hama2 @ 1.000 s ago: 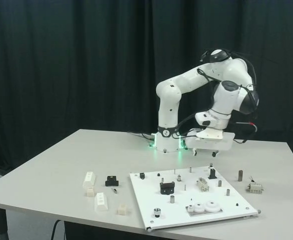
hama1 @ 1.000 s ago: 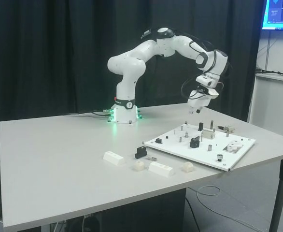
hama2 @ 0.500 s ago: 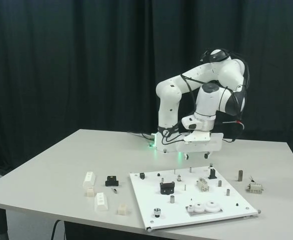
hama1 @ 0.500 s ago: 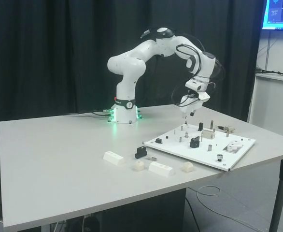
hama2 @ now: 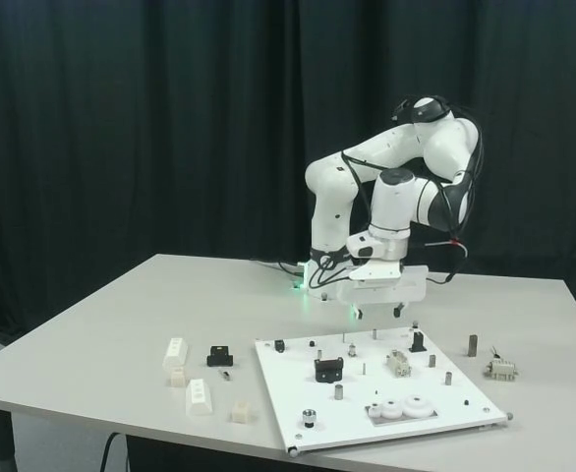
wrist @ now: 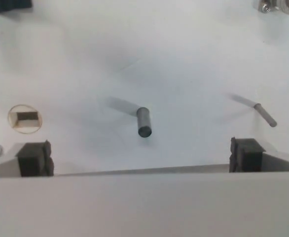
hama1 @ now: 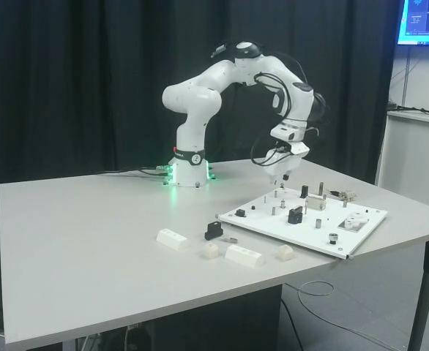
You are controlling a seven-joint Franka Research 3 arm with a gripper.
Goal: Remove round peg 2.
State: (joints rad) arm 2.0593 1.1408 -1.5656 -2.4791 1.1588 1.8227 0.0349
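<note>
Round peg 2 (short grey cylinder) stands upright below the spread end effector.

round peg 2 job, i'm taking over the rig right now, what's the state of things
Tool: open and empty, hovering above the white board near its edge toward the robot base.
Round peg 2: upright in the board, apart from both fingertips and roughly midway between them in the wrist view. A thinner pin stands off to one side.
Done: tool brought over the peg.
Left: descend, close on the peg, pull it straight up and out.
</note>
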